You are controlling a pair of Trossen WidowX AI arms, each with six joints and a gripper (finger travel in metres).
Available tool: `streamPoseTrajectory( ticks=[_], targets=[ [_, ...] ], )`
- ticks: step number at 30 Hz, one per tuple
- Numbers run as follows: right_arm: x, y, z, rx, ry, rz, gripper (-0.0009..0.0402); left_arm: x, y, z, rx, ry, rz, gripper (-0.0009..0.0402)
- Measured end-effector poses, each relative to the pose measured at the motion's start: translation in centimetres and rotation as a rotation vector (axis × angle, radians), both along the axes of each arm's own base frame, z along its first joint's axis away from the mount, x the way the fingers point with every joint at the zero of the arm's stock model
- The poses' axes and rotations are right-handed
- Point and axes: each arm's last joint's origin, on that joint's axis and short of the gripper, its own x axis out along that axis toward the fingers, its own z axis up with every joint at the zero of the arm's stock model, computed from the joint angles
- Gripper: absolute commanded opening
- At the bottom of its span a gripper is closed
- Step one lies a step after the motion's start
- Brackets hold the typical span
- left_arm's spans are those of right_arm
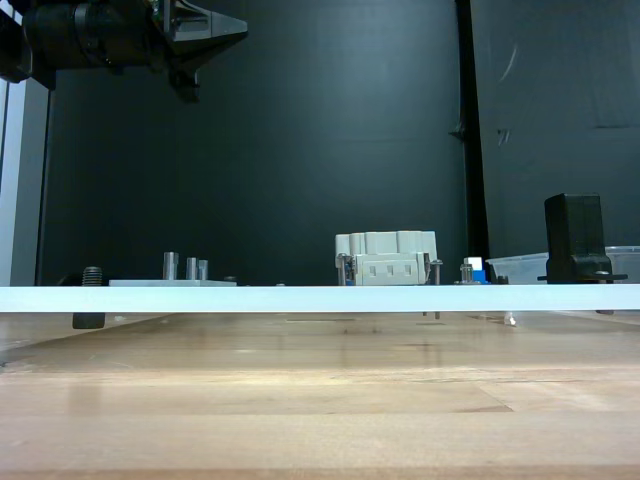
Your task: Remove the HAN10E connector from the taskboard and place in the container
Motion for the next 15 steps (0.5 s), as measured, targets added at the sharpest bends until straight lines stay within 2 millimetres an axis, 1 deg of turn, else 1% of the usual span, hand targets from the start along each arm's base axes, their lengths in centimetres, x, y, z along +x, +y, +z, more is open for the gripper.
streamPoseTrajectory(
  ticks=[4, 8, 11, 15],
  targets=[
    [0.0, 0.0, 0.3, 0.024, -0.011, 0.0, 0.0047, 0.0, 0.0, 0.0, 0.0, 0.0, 0.0, 0.0],
    [0.2, 0.3, 1.4, 0.058, -0.04, 0.036, 0.0016, 0.0, 0.0, 0.0, 0.0, 0.0, 0.0, 0.0],
    [0.2, 0.0, 2.5, 0.062, -0.046, 0.044, 0.0011, 0.0, 0.0, 0.0, 0.0, 0.0, 0.0, 0.0],
    [0.6, -0.8, 4.3, 0.048, -0.045, 0.048, 0.0023, 0.0, 0.0, 0.0, 0.0, 0.0, 0.0, 0.0]
  ],
)
